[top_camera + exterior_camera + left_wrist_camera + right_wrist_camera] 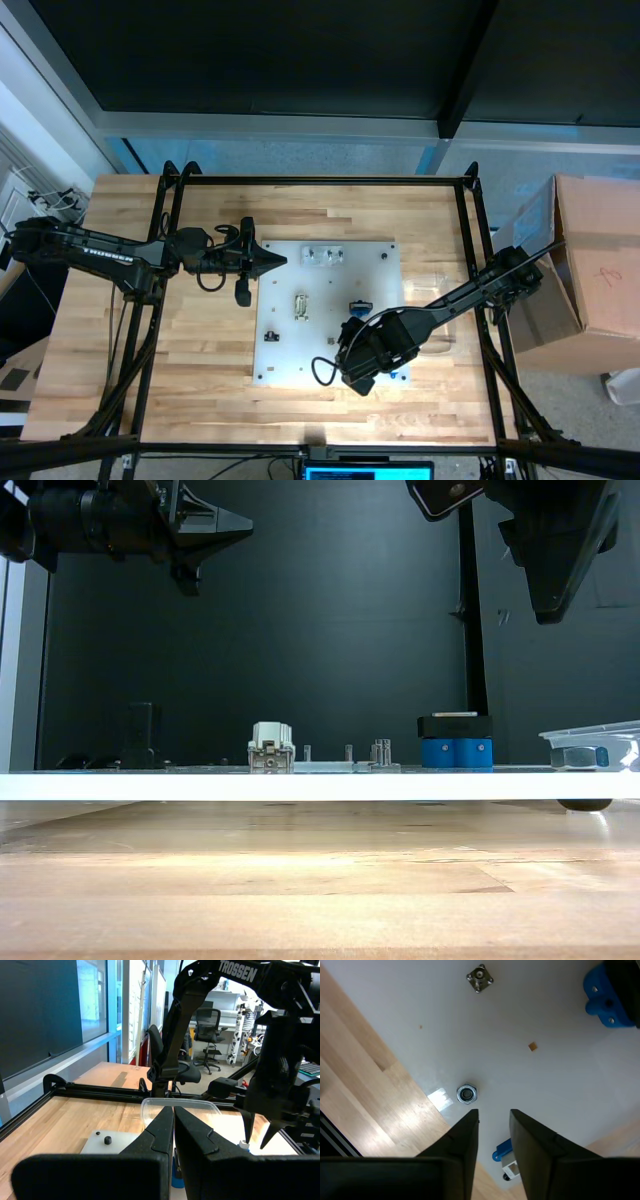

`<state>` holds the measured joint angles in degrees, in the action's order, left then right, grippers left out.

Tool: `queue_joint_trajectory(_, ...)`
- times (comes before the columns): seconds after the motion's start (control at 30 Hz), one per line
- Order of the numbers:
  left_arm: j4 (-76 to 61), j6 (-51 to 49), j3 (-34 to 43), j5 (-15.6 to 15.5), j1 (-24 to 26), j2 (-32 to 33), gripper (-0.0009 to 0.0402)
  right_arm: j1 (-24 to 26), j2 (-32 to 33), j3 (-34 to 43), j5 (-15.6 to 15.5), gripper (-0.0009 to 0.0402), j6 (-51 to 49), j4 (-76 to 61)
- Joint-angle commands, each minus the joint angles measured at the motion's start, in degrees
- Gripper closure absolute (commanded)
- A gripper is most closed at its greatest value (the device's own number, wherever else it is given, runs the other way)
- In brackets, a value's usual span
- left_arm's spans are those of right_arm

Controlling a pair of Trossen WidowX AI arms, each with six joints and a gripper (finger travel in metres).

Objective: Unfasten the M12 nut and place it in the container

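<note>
The M12 nut (467, 1094) is seen ungripped, apparently on its stud, under the open right pincer (493, 1112) at the board's (300, 350) 5 o'clock, the closed left pincer (272, 260) at 10 o'clock; placement in the container (592, 734) is judged outstanding.

Open board (520, 1085) rnd nut (467, 1094); blue blk (607, 1002) well apart

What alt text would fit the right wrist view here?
A silver nut sits on the white board near its edge, ahead of the right gripper, which is open and clear of it; whether it is on its stud cannot be told. The left gripper is outside this view, above the board's left edge.
</note>
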<state>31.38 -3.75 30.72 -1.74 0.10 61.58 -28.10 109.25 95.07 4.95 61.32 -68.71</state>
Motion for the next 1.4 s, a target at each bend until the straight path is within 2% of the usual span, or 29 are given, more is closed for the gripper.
queue_joint_trajectory(0.03, 0.00, 0.00, 0.00, 0.00, -0.02, 0.02, 0.0393, -0.04, 0.22, -0.17, 0.04, 0.0271, -3.58, 0.24)
queue_joint_trajectory(0.4, 0.00, 0.00, 0.00, 0.02, -0.02, 0.02, 0.0393, -0.15, 6.08, -1.38, -1.11, 0.0186, -9.35, 5.79)
queue_joint_trajectory(0.5, 0.02, 0.00, 0.00, 0.02, -0.02, 0.02, 0.0393, -0.15, 6.34, -3.17, -3.43, 0.0175, -9.75, 8.11)
queue_joint_trajectory(0.67, 0.02, 0.02, 0.00, 0.02, -0.02, 0.02, 0.0393, -0.24, 6.34, -5.75, -3.67, 0.0168, -9.81, 10.36)
queue_joint_trajectory(0.9, 0.00, 0.00, 0.00, 0.02, 0.00, 0.02, 0.0393, -0.11, 6.38, -8.37, -3.65, 0.0177, -9.77, 13.79)
queue_joint_trajectory(1.07, 0.00, 0.00, 0.00, 0.02, -0.02, 0.02, 0.0393, 0.00, 6.51, -8.50, -3.54, 0.0198, -9.51, 13.79)
queue_joint_trajectory(1.4, 0.02, 0.00, 0.00, 0.02, -0.02, 0.02, 0.0393, 0.15, 6.51, -8.70, -4.09, 0.0300, -7.82, 14.19)
